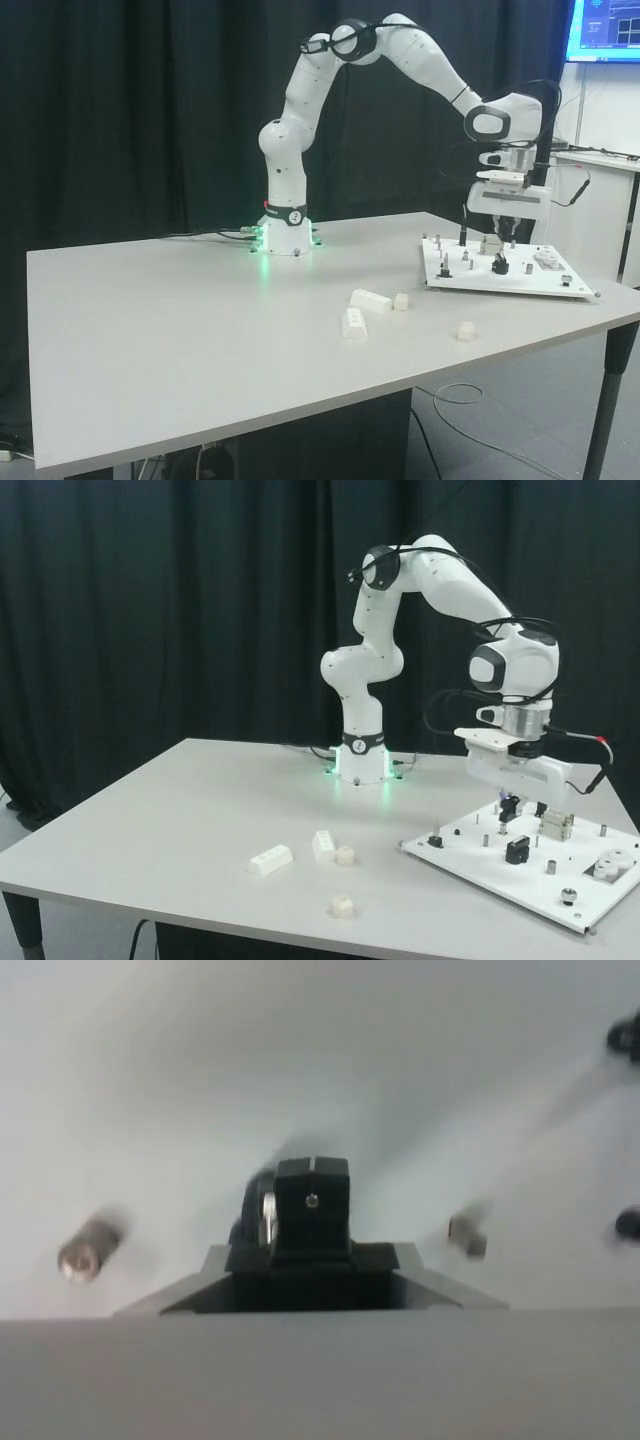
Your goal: Place D-SUB.
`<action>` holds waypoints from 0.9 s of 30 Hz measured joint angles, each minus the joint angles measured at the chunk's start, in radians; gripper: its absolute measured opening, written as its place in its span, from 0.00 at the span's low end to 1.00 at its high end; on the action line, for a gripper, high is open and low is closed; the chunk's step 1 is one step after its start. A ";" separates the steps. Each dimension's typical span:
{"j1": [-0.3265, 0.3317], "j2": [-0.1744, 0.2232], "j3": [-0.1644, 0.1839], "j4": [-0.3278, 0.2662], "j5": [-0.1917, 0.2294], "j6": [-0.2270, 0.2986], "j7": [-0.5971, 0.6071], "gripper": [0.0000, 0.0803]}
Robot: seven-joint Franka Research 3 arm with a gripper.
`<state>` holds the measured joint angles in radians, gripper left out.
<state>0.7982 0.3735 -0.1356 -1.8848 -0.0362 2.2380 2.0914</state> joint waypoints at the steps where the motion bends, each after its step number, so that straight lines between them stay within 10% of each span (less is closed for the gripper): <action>1: 0.000 0.001 -0.007 0.000 -0.003 0.002 -0.006 0.19; 15: -0.013 0.028 -0.102 0.006 -0.010 0.054 -0.108 0.19; 27: -0.084 0.061 -0.112 0.019 -0.009 0.097 -0.186 0.19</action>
<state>0.7139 0.4348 -0.2475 -1.8661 -0.0451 2.3353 1.9057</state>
